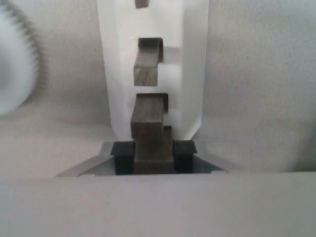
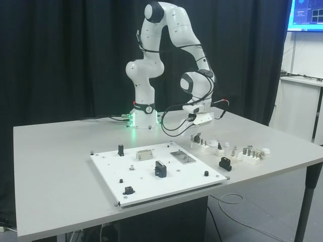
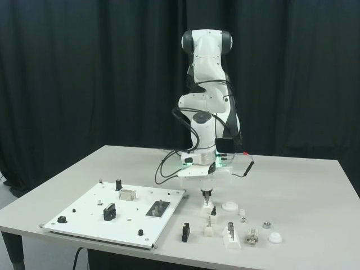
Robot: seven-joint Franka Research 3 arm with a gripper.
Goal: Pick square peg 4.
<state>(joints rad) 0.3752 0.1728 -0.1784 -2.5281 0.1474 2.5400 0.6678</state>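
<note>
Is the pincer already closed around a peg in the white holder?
Yes, in the wrist view the pincer grips a peg standing in the white holder.

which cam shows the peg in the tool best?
Wrist view: the square peg fills the centre, standing in its white holder, with the tool shut on it. In both room views the peg is only a speck under the tool.

So we've got the arm point(image 3: 205, 112) bolted at the back of the counter point(image 3: 304, 185), with the assembly board point(image 3: 84, 222) lying out front near the counter's edge. Beside the board sits the peg holder point(image 3: 207, 209), and the end effector point(image 3: 207, 194) hangs right over it, a peg point(image 1: 148, 123) standing between its fingertips. More small parts point(image 3: 247, 236) lie just past the holder.
</note>
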